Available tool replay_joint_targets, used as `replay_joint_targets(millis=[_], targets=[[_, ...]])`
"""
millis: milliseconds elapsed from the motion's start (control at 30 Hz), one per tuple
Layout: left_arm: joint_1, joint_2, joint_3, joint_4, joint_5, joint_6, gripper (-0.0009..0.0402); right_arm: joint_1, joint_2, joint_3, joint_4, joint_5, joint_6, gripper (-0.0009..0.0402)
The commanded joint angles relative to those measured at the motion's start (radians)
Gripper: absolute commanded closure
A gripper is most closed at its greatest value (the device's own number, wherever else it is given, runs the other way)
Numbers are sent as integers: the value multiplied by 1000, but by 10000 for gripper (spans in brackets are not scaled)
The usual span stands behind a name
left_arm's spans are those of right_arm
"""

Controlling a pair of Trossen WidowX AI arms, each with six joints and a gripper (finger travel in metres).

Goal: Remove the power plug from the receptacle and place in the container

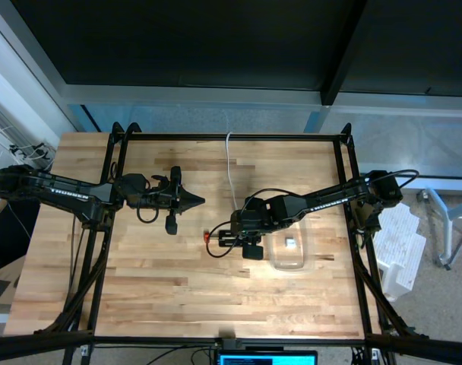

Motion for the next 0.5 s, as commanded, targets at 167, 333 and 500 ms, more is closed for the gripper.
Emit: replay_joint_targets(millis=[167, 333, 500], targets=[[0, 0, 0, 0, 0, 0, 393, 0, -11, 32, -23, 3, 0, 393], [0, 0, 0, 0, 0, 0, 393, -2, -13, 52, -48, 3, -2, 393], [0, 0, 0, 0, 0, 0, 393, -3, -18, 74, -72, 3, -4, 393]])
